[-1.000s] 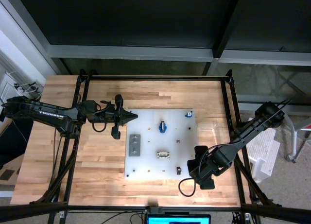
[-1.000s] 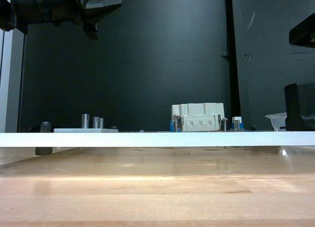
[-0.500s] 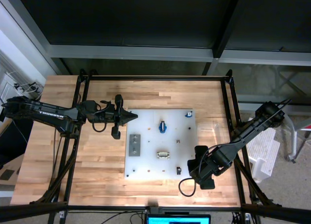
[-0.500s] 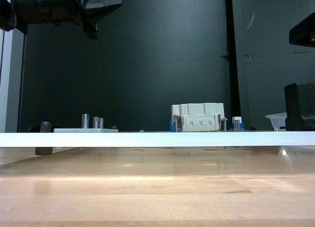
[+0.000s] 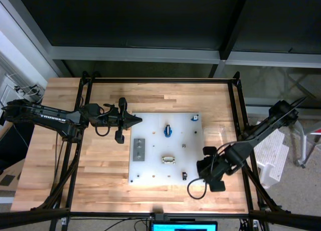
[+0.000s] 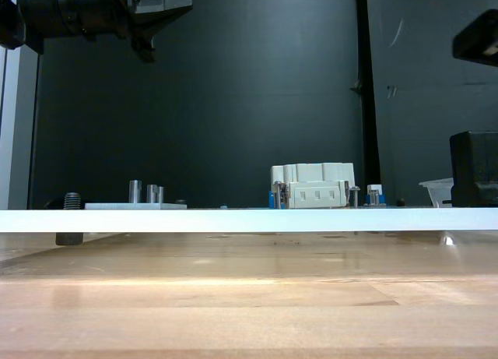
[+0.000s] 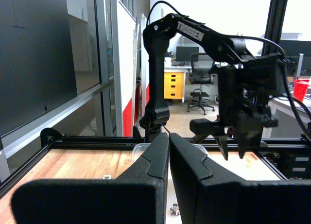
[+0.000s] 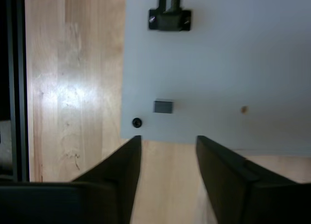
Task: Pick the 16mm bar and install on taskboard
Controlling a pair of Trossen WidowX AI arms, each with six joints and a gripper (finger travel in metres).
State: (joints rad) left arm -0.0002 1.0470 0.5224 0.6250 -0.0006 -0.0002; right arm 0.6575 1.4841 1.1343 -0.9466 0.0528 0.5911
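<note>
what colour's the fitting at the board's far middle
Blue fitting, clearest in high view. Left pincer by board's left edge, right pincer over its near-right corner.

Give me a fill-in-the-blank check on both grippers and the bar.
The left gripper, above the board's far left corner, has its fingers ____. The right gripper, over the board's near right corner, has its fingers ____. The bar is in ____ gripper; where it lies cannot be told. Missing: shut; open; neither.
</note>
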